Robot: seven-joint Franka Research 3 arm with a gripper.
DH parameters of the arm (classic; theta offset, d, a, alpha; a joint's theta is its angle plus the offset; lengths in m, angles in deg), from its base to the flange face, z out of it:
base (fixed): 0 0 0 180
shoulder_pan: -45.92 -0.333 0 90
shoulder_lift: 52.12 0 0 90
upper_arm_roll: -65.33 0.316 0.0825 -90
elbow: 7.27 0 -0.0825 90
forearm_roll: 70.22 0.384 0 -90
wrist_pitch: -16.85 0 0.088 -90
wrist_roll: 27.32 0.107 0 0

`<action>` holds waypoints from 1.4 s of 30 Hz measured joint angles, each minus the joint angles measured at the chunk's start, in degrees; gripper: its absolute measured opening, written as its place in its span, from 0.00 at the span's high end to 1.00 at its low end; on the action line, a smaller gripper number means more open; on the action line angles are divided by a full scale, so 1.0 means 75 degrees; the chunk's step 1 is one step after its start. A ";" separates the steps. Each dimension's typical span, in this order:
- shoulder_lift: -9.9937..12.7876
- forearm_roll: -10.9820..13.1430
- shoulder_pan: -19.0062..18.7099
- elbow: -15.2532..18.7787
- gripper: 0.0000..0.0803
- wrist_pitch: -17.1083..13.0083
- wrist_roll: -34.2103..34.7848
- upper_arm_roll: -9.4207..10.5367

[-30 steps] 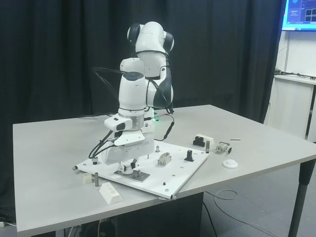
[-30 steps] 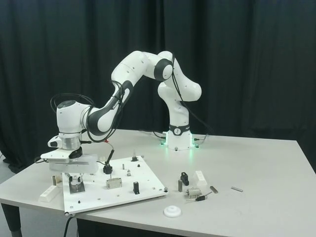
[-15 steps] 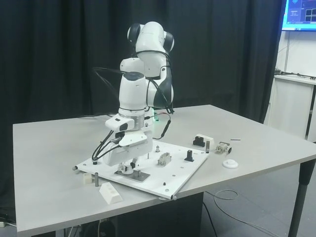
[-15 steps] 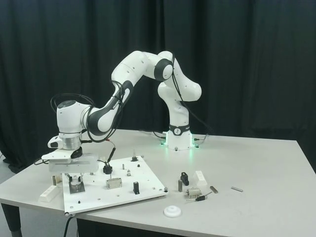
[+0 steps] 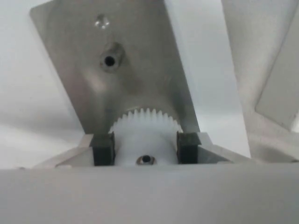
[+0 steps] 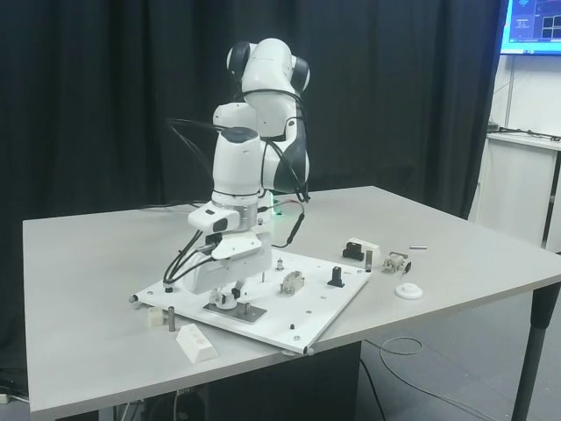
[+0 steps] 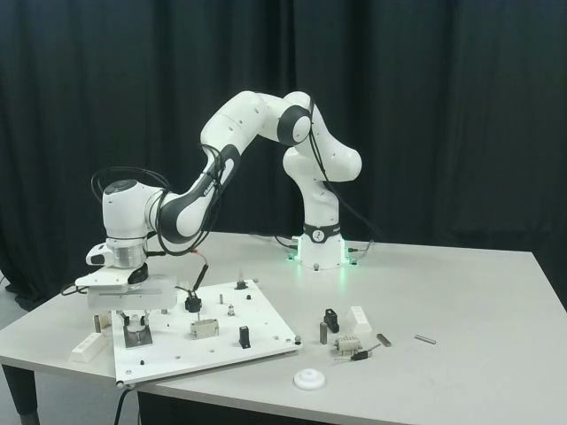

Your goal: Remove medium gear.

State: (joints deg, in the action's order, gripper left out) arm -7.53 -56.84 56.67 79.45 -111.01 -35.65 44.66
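The medium gear (image 5: pixel 145 128) is white and toothed, with a bore hole in its hub. It sits between my gripper's (image 5: pixel 145 148) black pads (image 5: pixel 103 148), which are shut on its hub. Beneath it lies a grey metal plate (image 5: pixel 135 70) with a threaded hole, and the gear hangs a little above this plate. In the first room view my gripper (image 6: pixel 230 294) hovers low over the plate (image 6: pixel 238 310) at the near left corner of the white board (image 6: pixel 307 303). The second room view shows the gripper (image 7: pixel 133 320) over the plate (image 7: pixel 137 337).
Pegs, a small metal block (image 6: pixel 290 282) and a black bracket (image 6: pixel 336 276) stand on the board. A white wedge block (image 6: pixel 195 342) lies by the board's front left. A white round part (image 6: pixel 408 290) and small fittings (image 6: pixel 394 261) lie on the table to the right.
The wrist and gripper have risen slightly above the grey plate, with the gear held between the pads. Nothing else on the table has moved.
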 joint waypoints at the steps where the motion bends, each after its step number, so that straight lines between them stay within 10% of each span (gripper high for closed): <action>1: 0.0000 0.0000 -0.0003 0.0000 0.65 0.0000 -0.0084 -0.0002; 42: -0.0003 -0.0079 -0.0113 -0.0001 0.65 0.0024 0.0517 -0.0114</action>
State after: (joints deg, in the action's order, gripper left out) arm -7.55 -57.43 55.82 79.45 -110.83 -31.78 43.81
